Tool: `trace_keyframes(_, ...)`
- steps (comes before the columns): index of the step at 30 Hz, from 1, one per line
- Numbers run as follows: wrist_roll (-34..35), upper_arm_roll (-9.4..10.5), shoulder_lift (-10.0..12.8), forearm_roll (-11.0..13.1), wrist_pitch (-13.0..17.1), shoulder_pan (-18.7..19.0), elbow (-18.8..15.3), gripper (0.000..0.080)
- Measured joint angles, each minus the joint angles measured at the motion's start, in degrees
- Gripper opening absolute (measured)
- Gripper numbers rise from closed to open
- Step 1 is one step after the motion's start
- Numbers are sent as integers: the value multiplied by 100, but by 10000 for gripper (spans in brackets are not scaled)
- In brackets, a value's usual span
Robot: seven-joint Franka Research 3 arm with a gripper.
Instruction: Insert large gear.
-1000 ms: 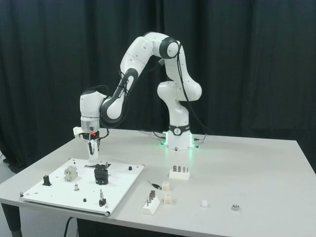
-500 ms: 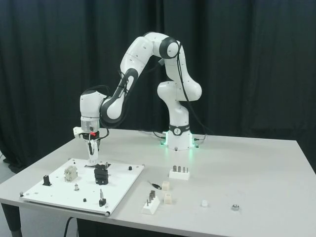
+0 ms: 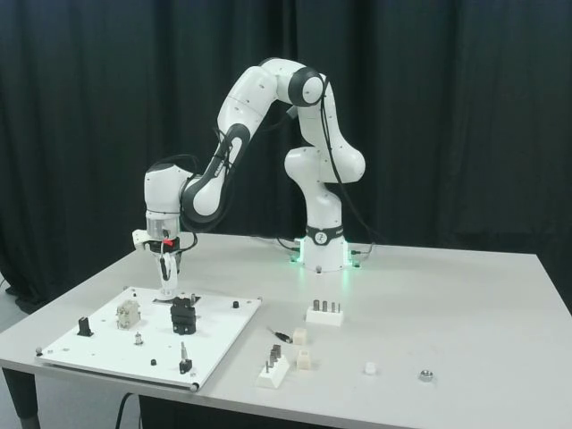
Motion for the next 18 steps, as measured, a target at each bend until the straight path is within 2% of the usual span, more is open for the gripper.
trace_keyframes(4, -6, -6, 0, -39, -18, 1, 11, 331)
trace_keyframes(7, -19, -26, -8, -193, -30, 13, 27, 331)
trace_keyframes(8, -19, -36, -18, -265, -41, 21, 34, 512)
trace_keyframes(17, 61, -230, -262, -632, -390, 113, 68, 512)
trace_keyframes(18, 75, -262, -299, -686, -441, 123, 68, 781)
